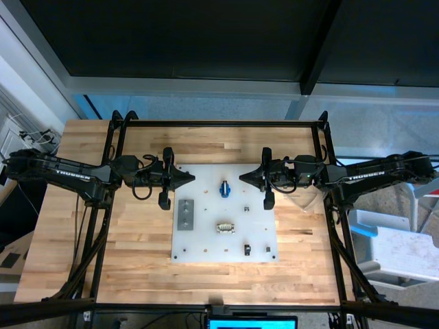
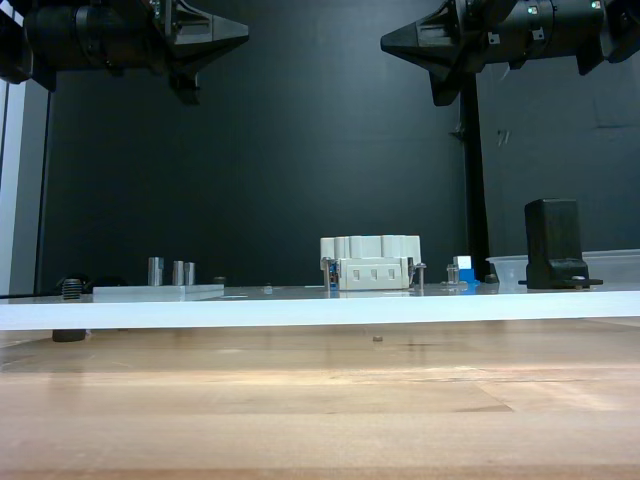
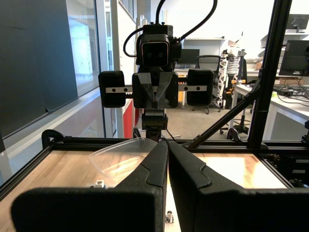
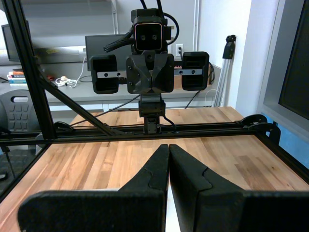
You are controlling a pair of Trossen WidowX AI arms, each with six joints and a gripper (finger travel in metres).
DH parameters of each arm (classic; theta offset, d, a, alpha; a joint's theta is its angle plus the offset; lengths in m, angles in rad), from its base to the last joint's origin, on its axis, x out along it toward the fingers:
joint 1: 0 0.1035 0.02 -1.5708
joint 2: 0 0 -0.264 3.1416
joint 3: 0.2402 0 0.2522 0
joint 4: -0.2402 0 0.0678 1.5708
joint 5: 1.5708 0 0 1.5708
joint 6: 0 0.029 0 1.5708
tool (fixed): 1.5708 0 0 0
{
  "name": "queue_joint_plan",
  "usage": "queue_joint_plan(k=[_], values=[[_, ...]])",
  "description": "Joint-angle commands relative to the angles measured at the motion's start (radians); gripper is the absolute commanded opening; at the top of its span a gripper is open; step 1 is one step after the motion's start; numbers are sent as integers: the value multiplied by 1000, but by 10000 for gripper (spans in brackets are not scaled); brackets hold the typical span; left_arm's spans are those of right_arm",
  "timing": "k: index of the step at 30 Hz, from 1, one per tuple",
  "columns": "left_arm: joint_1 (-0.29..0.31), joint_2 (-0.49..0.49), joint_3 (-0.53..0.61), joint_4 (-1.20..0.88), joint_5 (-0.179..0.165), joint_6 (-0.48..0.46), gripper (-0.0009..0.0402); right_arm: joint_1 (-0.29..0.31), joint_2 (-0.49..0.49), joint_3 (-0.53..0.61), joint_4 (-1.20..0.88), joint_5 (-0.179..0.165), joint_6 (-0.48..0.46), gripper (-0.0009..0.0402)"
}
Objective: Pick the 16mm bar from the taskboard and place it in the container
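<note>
Now | left gripper [image 1: 191,178], right gripper [image 1: 241,178] above one taskboard [image 1: 206,240], fingers [image 4: 152,174] pressed together | one container [image 3: 118,157]

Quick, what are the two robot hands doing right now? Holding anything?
Left hand: closed, empty, high above the taskboard's far left.
Right hand: closed, empty, high above its far right.

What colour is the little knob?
Blue knob, clearest in high view; left end effector and right end effector hover above taskboard.
</note>
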Motion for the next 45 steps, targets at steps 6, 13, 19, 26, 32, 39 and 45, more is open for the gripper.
queue_joint_plan(k=[6, 13, 19, 26, 32, 39, 45], values=[[0, 0, 0, 0, 0, 0, 0, 0, 0, 0, 8, 0, -3, 0], [0, 0, 0, 0, 0, 0, 0, 0, 0, 0, -18, 4, 2, 0], [0, 0, 0, 0, 0, 0, 0, 1, 10, 68, -196, 12, 2, 0], [0, 0, 0, 0, 0, 0, 0, 5, 56, 204, -517, 12, 26, 0], [0, 0, 0, 0, 0, 0, 0, 12, 114, 331, -763, 13, 50, 0], [0, 0, 0, 0, 0, 0, 0, 17, 194, 484, -1035, 13, 49, 0], [0, 0, 0, 0, 0, 0, 0, 24, 273, 612, -1246, 9, 50, 0]])
